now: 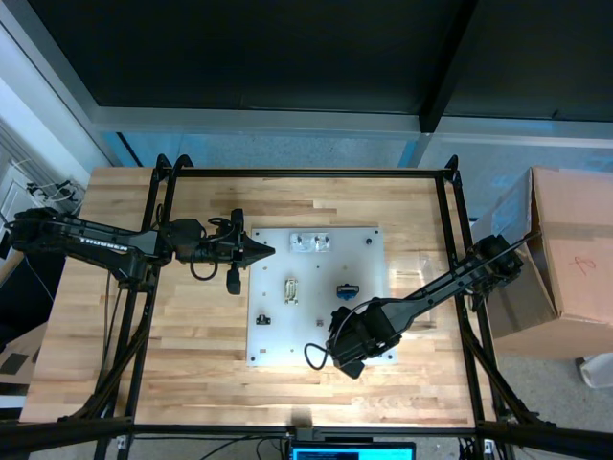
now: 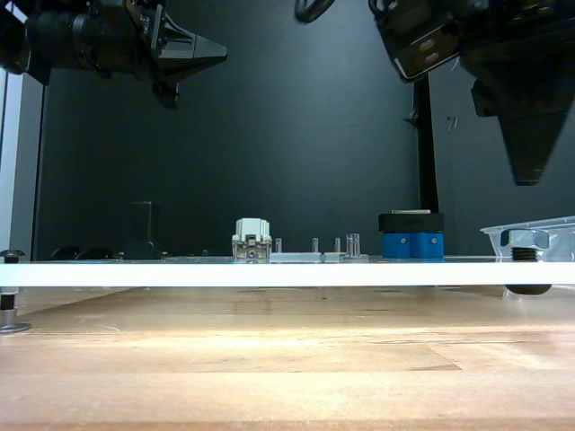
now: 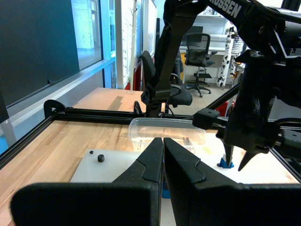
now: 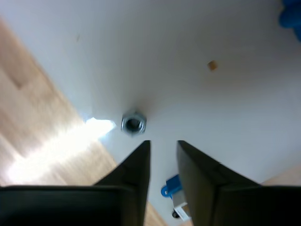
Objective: Unfasten the M12 nut and place it in the container
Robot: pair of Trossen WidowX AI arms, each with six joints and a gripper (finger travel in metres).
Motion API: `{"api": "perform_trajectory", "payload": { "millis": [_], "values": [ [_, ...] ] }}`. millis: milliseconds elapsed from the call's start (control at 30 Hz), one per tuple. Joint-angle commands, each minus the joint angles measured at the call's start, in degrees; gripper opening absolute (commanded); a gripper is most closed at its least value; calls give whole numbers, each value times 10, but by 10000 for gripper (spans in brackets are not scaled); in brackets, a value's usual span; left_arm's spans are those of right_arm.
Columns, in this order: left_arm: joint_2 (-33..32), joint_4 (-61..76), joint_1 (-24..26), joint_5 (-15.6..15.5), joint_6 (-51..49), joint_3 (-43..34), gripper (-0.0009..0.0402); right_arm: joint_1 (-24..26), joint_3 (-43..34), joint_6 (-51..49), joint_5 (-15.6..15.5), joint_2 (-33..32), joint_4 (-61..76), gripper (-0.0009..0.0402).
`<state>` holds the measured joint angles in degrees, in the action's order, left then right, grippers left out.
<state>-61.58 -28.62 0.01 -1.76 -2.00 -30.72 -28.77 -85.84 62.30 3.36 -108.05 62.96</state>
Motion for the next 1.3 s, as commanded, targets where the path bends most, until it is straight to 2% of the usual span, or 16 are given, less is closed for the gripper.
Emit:
{"api": "perform_trajectory", "payload": {
  "millis": [33,167,267,367,500,767,1300],
  "values": [
    [0,0,0,0,0,0,0,-1,0,13,-4,0,-4,158],
    [0,0,0,0,0,0,0,0,0,48,-4,-3,-17,225],
    [0,0,0,0,0,0,0,2,0,54,-3,-14,-33,260],
    [0,0,0,0,0,0,0,4,1,54,-5,-30,-50,277],
    [0,0,0,0,0,0,0,6,1,54,-6,-51,-65,277],
    [0,0,0,0,0,0,0,6,2,54,-15,-65,-71,236],
    [0,0,0,0,0,0,0,5,2,52,-15,-65,-66,87]
  ]
}}
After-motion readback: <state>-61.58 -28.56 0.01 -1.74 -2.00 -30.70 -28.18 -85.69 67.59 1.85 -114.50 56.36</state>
